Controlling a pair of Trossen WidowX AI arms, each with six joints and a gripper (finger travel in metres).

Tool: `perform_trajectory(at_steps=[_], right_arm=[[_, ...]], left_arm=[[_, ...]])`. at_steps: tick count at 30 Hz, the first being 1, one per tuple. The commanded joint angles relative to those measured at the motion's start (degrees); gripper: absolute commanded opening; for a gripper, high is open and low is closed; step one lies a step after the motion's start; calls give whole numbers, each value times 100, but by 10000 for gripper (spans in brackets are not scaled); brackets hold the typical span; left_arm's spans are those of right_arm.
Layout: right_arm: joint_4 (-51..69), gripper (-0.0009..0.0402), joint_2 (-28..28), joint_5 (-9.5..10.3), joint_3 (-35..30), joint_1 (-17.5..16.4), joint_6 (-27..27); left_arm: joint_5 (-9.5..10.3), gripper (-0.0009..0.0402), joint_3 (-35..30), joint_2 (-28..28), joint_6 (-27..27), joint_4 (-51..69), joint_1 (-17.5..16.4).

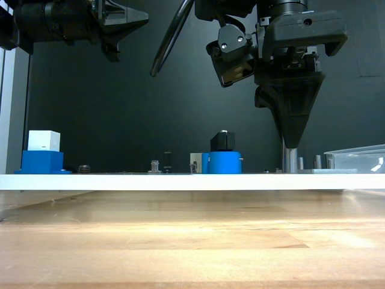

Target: Pick the 16mm cylinder and place it in the taskboard

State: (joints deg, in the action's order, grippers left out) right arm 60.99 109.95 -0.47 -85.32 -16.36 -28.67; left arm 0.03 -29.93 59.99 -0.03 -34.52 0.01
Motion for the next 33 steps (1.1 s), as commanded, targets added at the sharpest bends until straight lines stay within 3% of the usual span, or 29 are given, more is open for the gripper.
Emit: perform_trajectory(at_steps=[1, 5, 8, 33], right_arm=[[-2, 23, -4, -4, 0, -2, -4], [-2, 23, -35, -28, -2, -2, -48], [2, 23, -70, -153, -2, -2, -90], [-275, 23, -52, -146, 197, -4, -92]], left_arm=[[-2, 0, -2, 2, -2, 0, 0], [-2, 0, -2, 2, -2, 0, 0], [-2, 0, -2, 2, -2, 0, -2], [-2, 0, -2, 2, -2, 0, 0]])
